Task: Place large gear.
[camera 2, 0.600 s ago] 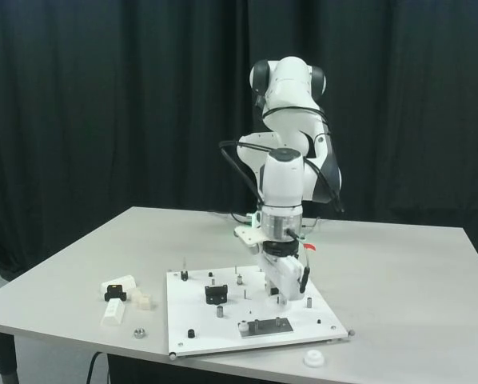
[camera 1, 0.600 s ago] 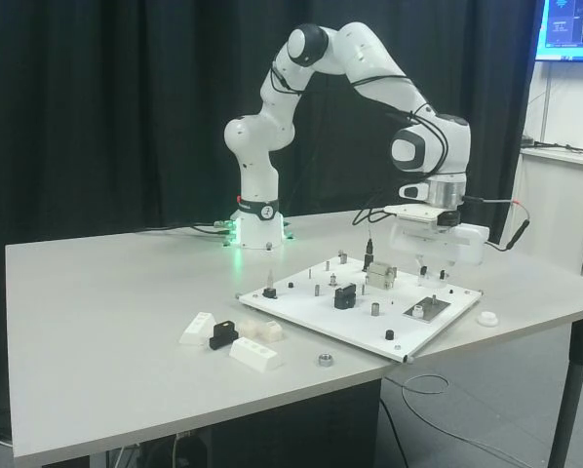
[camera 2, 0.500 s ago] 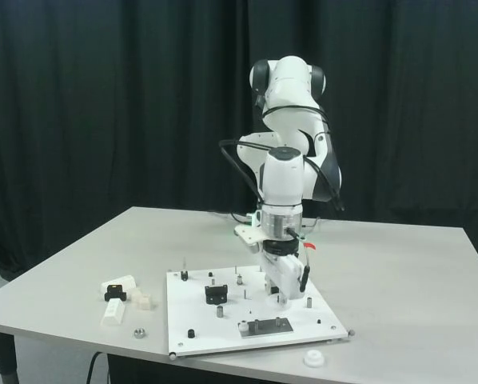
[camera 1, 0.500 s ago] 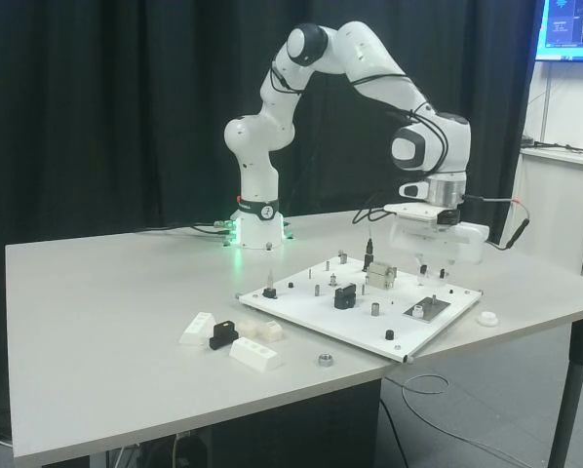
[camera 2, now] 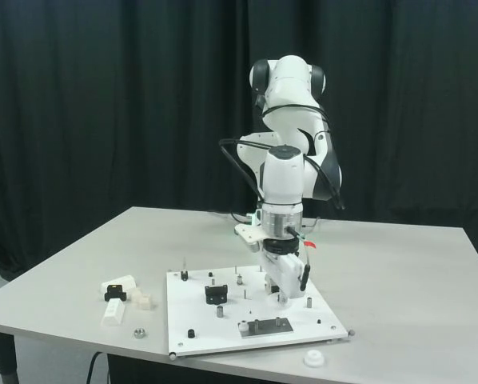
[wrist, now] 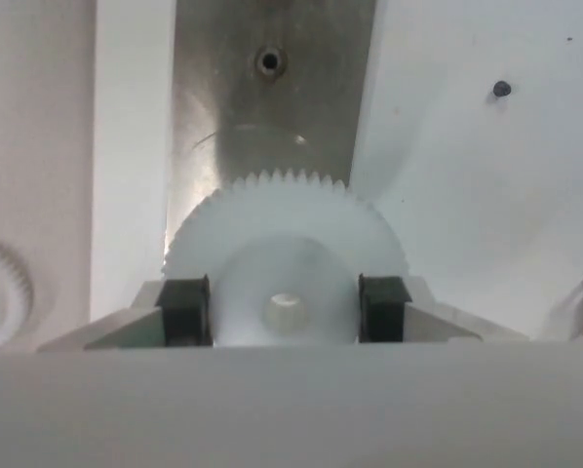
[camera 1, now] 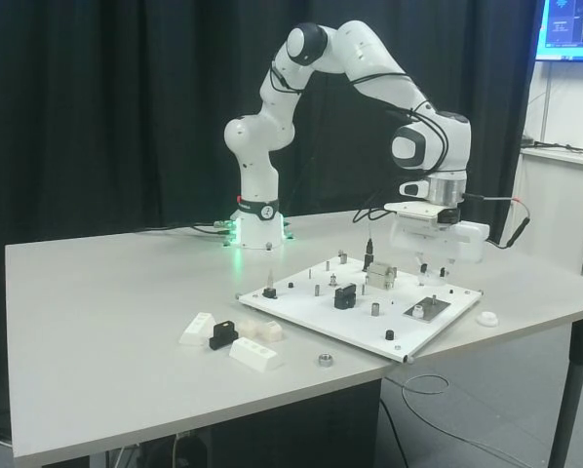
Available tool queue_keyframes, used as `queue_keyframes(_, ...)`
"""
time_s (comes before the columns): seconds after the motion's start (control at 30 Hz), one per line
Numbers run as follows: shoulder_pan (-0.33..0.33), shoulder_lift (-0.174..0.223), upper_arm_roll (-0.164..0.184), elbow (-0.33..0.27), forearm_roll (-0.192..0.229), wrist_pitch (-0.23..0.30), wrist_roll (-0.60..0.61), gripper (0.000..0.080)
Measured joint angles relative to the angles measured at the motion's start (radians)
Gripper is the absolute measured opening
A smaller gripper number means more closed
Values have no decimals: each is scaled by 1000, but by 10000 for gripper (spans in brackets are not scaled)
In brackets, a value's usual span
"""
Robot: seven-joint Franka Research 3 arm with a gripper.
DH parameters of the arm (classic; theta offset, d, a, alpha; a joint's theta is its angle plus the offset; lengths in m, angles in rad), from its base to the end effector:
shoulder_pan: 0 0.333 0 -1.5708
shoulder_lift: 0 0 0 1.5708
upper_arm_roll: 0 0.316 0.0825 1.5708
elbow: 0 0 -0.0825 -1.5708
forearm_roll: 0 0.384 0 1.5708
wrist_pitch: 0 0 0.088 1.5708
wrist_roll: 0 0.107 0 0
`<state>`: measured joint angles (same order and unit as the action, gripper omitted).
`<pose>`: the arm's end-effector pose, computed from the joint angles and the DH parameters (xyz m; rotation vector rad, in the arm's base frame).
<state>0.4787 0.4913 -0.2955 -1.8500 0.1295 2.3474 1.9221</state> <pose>0.6312 0.1318 0.2701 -1.9569 2.4494 -0.0837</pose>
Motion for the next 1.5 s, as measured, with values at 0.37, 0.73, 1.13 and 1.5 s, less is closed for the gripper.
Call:
queue_keyframes(0.37, 1, 0, 0, 0, -2, 0, -1, 326)
queue_keyframes(0.73, 8, 0, 9, -1, -3, 0, -2, 326)
queue_keyframes(1.13, 33, 0, 51, -12, 0, 0, 29, 326)
queue_keyframes(1.5, 96, 1, 81, -35, 0, 2, 126, 326)
